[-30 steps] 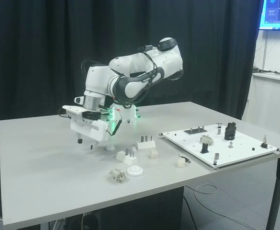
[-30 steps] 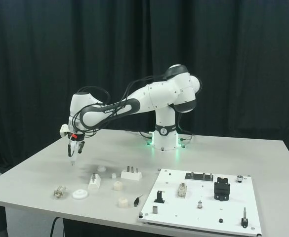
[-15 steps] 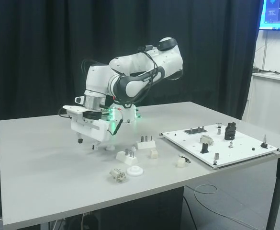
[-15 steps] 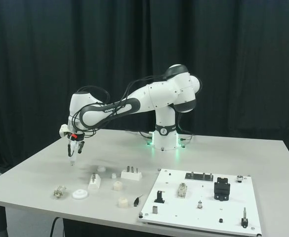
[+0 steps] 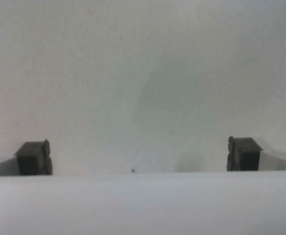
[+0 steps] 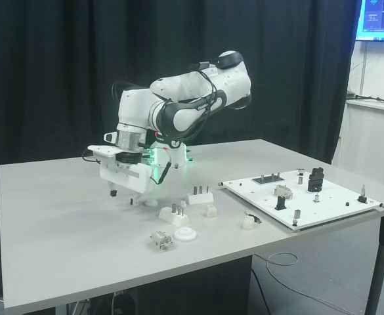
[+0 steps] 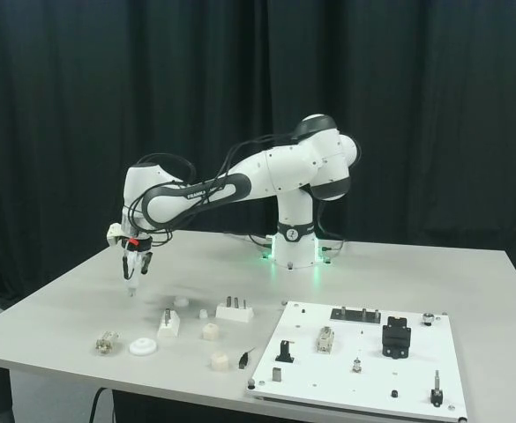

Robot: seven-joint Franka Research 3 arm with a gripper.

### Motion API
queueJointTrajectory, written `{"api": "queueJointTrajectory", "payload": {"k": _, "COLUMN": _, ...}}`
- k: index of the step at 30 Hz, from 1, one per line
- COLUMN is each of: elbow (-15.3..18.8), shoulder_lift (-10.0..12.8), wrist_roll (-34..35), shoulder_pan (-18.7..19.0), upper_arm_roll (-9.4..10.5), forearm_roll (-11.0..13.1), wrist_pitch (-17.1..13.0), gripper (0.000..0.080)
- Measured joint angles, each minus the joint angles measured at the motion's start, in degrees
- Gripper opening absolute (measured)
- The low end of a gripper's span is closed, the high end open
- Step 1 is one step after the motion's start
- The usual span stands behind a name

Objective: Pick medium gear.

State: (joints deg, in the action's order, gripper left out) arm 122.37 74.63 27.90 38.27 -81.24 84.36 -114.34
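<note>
My gripper [image 6: 122,197] hangs low over the grey table [image 6: 54,216], left of the loose white parts. In the wrist view the gripper [image 5: 138,156] is open: both black fingertips [image 5: 33,157] stand wide apart with only bare table between them. From the second room view, the gripper [image 7: 132,284] points down, about a hand's width to the left of a small white round gear [image 7: 181,301]. A larger white gear [image 6: 186,235] lies nearer the front edge, also visible in the second room view as the larger gear [image 7: 142,347]. No gear shows in the wrist view.
Near the gears lie a metal connector [image 7: 107,342], white blocks with pins [image 7: 235,309] and small white pieces [image 7: 211,331]. A white assembly board [image 7: 355,357] with black and metal fixtures fills the table's right side. The arm's base [image 7: 295,251] stands at the back.
The gripper has shifted slightly toward the loose parts, staying low over the table. Its fingers remain apart and nothing was picked up.
</note>
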Motion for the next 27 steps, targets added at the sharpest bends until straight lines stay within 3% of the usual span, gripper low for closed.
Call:
{"api": "queueJointTrajectory", "payload": {"k": 15, "elbow": 3.4, "shoulder_lift": 0.0, "wrist_roll": -0.4, "shoulder_pan": 4.5, "upper_arm_roll": -1.71, "forearm_roll": -1.0, "wrist_pitch": 6.1, "gripper": 0.08}}
{"api": "queueJointTrajectory", "payload": {"k": 27, "elbow": 10.5, "shoulder_lift": 0.0, "wrist_roll": -0.4, "shoulder_pan": 12.8, "upper_arm_roll": -2.48, "forearm_roll": -1.0, "wrist_pitch": 5.1, "gripper": 0.08}}
